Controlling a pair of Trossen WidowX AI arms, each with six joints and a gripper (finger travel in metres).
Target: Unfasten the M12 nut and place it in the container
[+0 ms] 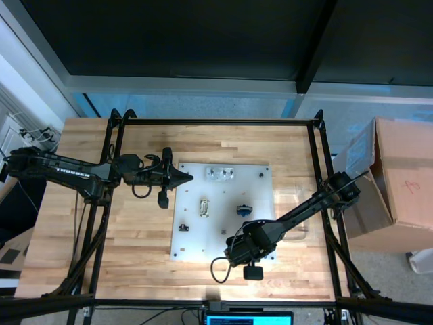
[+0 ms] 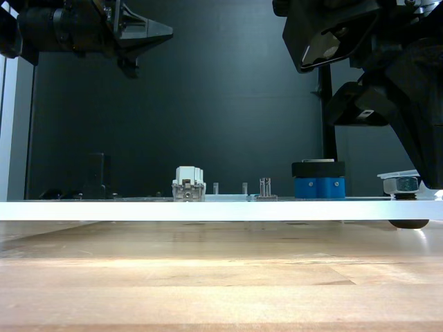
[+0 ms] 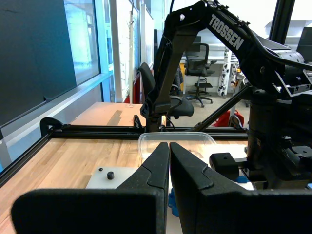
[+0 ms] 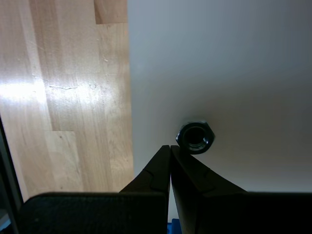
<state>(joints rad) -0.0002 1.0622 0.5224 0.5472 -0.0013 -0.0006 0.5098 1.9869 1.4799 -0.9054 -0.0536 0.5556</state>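
We see a cardboard box (image 1: 396,183) off the right edge of the wooden table (image 1: 135,237). In the low view we find a white connector (image 2: 188,185), a silver post (image 2: 265,187) and a black-capped blue block (image 2: 318,187).

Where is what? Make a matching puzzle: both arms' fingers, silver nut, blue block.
1. left arm's black fingers
2. right arm's black fingers
3. small silver hexagonal nut
4. blue block, black top

a. shut, high by the white board's far left edge
b. mid-board
c. shut, low over the board's near right
d. on the board, near right; seated or lying free, cannot tell

Pairs: 1-a; 2-c; 3-d; 4-b
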